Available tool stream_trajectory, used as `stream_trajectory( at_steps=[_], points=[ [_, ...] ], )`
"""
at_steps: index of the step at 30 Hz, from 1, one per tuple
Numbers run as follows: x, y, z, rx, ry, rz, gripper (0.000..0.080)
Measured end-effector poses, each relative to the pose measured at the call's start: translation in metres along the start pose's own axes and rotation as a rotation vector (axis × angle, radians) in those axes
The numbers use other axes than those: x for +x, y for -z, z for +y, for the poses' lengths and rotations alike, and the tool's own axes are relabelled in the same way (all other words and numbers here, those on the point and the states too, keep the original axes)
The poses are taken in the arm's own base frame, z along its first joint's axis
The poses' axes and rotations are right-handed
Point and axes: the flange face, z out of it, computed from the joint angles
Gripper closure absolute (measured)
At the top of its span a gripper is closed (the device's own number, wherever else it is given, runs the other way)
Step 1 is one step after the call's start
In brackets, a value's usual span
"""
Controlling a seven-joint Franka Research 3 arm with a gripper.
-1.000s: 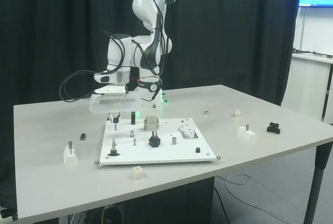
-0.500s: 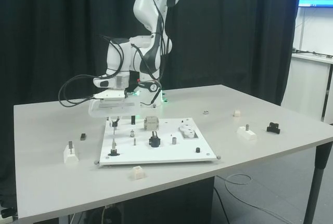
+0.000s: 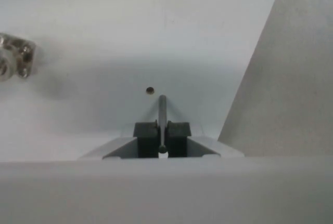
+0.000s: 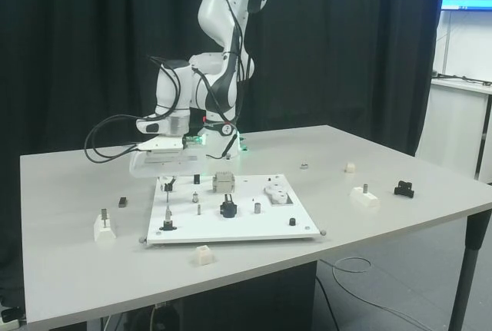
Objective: Insert round peg 1.
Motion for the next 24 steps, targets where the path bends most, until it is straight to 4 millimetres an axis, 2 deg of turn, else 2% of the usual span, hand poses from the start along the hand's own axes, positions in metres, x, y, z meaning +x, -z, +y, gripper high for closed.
stream_trajectory(
  at_steps=[24],
  points=[
    [0.0010, 0.0001, -0.0021, 0.012, 0.000, -0.021, 0.0770]
  ],
)
